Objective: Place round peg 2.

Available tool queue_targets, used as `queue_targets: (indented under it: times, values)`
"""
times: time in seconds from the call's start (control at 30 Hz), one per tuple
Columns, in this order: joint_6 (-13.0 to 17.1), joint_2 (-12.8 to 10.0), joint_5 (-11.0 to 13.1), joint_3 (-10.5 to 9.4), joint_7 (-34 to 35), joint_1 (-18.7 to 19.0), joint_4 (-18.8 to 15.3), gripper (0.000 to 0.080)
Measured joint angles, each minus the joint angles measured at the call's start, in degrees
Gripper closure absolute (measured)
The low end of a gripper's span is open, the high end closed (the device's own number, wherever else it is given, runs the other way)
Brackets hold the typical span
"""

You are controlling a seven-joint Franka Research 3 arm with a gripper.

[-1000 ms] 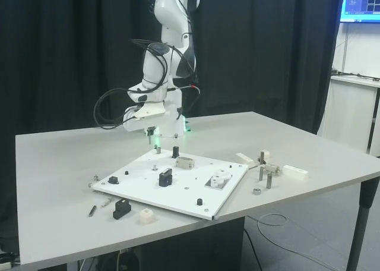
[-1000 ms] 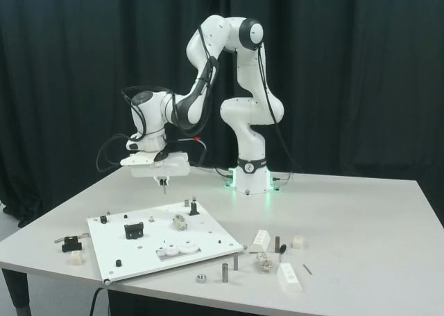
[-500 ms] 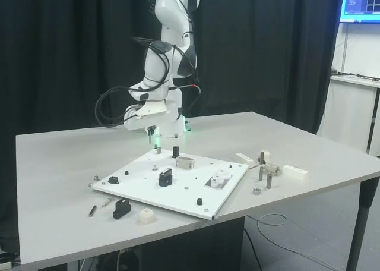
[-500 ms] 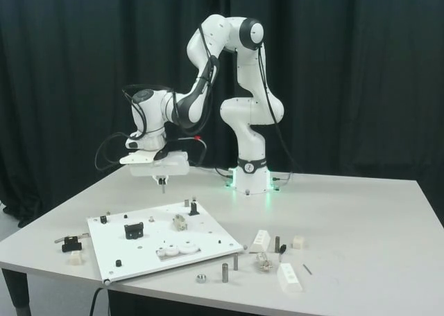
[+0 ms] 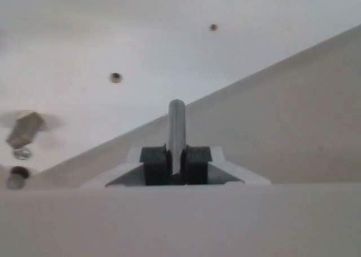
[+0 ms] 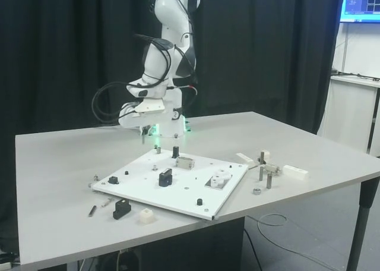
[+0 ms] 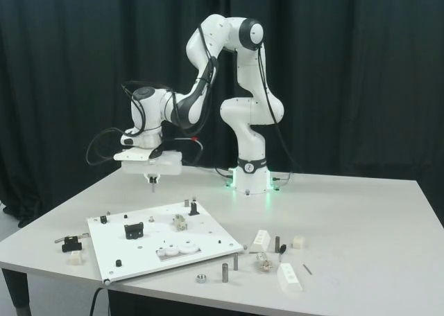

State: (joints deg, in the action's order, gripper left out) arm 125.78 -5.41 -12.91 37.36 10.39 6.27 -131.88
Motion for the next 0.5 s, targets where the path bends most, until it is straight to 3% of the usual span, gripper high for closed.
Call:
queue_targets:
  times: [0.2, 0.5]
  values:
    - [2.3, -1.6, -2.0, 0.8, -3.1, -0.8, 0.8, 0.0736]
    - [5.4, -5.2, -2.1, 2.33, -9.5, -3.4, 1.9, 0.0736]
